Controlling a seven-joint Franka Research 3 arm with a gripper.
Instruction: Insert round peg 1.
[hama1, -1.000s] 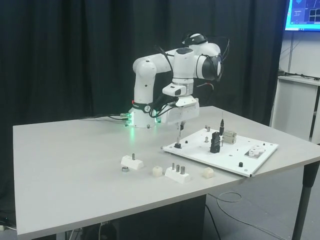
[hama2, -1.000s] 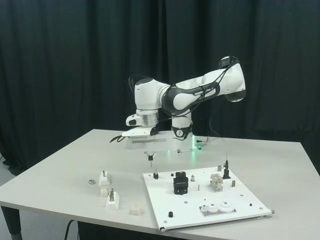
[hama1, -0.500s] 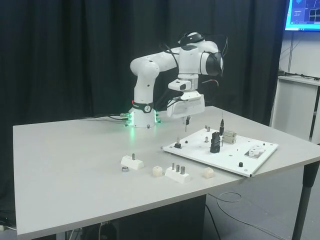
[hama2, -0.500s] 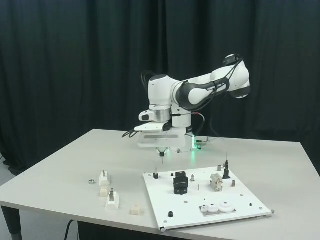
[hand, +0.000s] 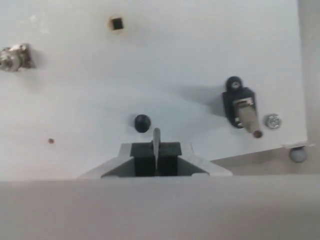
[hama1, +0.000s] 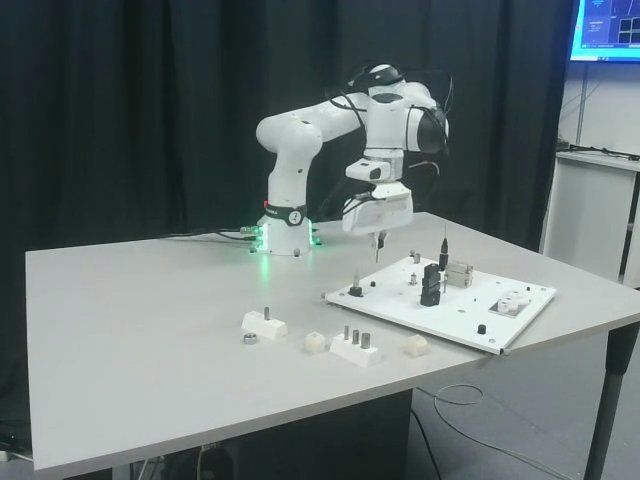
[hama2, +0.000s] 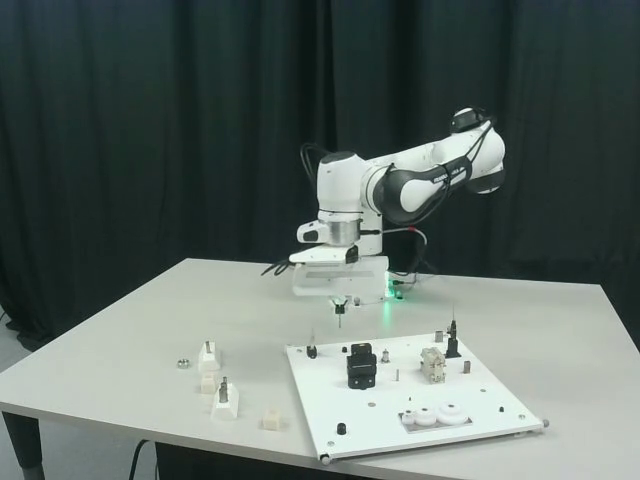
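A: What is changing since a second ago?
B: The arm (hama1: 300, 135) is swinging further over the white board (hama1: 450, 300); the claw (hama1: 377, 240), which was low beside the board's near corner, is now hanging higher above it.

A: Counts?
B: Three white blocks with pins are sitting on the grey table (hama1: 150, 320), two small cubes and one ring lying near them. One board.

A: And the claw?
B: Its fingers (hand: 145, 159) are pressing together, pinching a thin grey peg (hand: 156, 140) that is pointing down, clear of the board, near a black knob (hand: 142, 123).
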